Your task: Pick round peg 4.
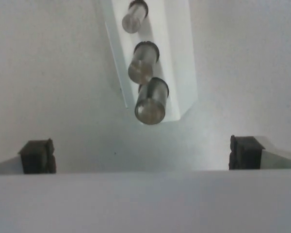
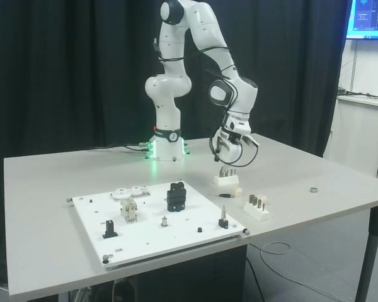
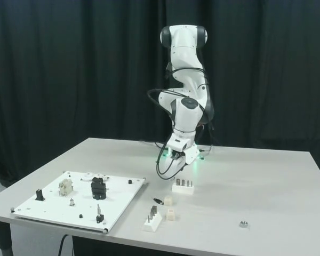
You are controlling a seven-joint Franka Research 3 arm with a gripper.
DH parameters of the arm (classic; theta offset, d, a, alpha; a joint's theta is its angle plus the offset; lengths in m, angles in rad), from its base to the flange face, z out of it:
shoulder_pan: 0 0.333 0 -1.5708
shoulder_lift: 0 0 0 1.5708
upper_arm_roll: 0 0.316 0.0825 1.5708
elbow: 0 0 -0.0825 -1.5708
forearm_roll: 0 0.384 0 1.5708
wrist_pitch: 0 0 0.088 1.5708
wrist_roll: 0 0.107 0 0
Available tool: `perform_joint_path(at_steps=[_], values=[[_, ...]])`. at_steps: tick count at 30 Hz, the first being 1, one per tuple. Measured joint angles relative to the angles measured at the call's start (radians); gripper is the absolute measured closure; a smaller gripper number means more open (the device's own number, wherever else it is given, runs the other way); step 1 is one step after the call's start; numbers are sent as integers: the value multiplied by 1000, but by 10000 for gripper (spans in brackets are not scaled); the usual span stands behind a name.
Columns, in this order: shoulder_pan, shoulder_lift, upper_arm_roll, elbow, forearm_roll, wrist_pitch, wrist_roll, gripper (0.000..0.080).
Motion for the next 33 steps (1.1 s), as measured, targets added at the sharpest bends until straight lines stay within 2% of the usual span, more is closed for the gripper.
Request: perform_joint_path(at_steps=[17, 33], values=[[-3, 49, 24, -1, -16, 44, 41, 3], [-5, 83, 31, -1, -32, 75, 65, 3]])
